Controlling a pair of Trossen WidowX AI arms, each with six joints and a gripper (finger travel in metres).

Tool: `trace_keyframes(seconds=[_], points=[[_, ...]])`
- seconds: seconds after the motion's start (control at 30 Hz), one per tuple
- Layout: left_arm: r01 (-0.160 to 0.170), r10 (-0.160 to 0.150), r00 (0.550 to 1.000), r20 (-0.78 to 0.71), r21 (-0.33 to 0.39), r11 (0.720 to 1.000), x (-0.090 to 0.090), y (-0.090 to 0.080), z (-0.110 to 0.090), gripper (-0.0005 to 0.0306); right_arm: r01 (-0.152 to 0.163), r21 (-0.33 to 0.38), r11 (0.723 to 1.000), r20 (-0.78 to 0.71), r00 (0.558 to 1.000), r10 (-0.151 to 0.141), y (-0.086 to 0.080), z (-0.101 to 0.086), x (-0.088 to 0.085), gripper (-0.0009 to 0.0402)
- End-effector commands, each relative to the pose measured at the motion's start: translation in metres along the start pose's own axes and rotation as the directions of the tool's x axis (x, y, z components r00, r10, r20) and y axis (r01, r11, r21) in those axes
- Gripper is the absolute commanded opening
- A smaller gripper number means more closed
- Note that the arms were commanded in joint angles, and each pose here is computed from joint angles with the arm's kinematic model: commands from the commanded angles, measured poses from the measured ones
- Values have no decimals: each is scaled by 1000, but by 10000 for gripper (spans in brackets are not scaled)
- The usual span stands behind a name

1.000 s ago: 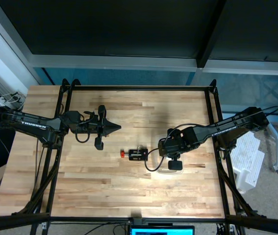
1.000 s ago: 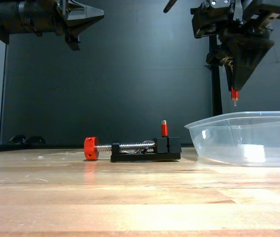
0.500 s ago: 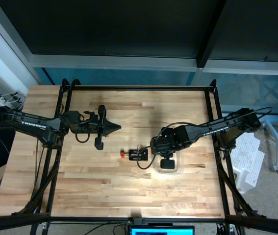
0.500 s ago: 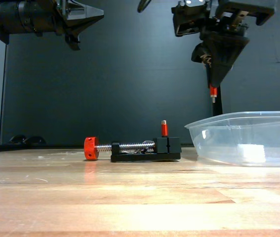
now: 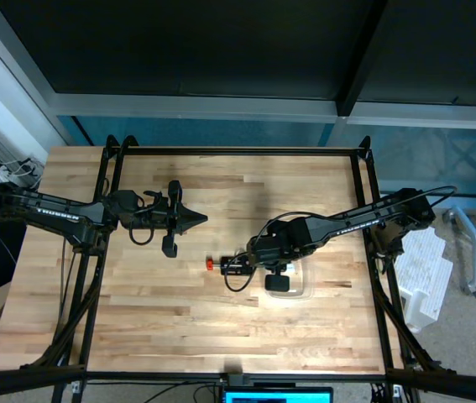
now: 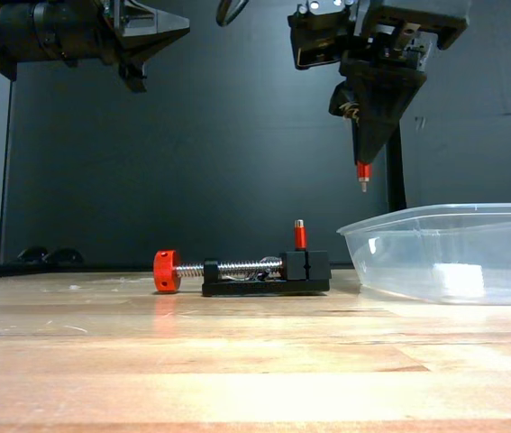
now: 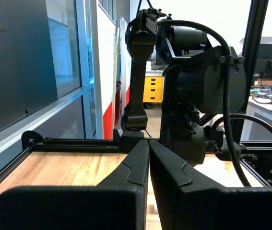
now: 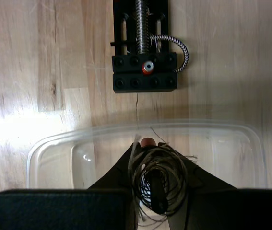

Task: Pick the rca connector and install on the hub

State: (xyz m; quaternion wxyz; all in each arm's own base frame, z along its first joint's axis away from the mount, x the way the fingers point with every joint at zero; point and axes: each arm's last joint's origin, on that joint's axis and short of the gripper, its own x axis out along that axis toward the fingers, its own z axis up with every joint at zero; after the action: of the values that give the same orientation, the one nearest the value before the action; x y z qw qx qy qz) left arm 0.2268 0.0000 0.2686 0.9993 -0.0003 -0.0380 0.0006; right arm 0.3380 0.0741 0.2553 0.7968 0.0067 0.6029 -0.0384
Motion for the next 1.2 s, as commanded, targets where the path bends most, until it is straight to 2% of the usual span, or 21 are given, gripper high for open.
trace_keyframes(seconds=[0.03, 0.43, 1.07, 1.2], points=[[0, 0, 1000, 0, 0, 1000, 0, 0, 0, 0, 0, 1, 1000, 3, 1000, 0, 1, 5, 1, 0], [0, 0, 1000, 0, 0, 1000, 0, 0, 0, 0, -3, 8, 1000, 15, 1000, 3, 4, 15, 9, 0], [0, 0, 1000, -1, 0, 1000, 0, 0, 0, 0, 2, 5, 1000, 22, 1000, -2, 3, 45, 22, 0], [0, 0, 1000, -2, 0, 1000, 0, 0, 0, 0, 1, 10, 1000, 34, 999, -1, 2, 47, 22, 0]])
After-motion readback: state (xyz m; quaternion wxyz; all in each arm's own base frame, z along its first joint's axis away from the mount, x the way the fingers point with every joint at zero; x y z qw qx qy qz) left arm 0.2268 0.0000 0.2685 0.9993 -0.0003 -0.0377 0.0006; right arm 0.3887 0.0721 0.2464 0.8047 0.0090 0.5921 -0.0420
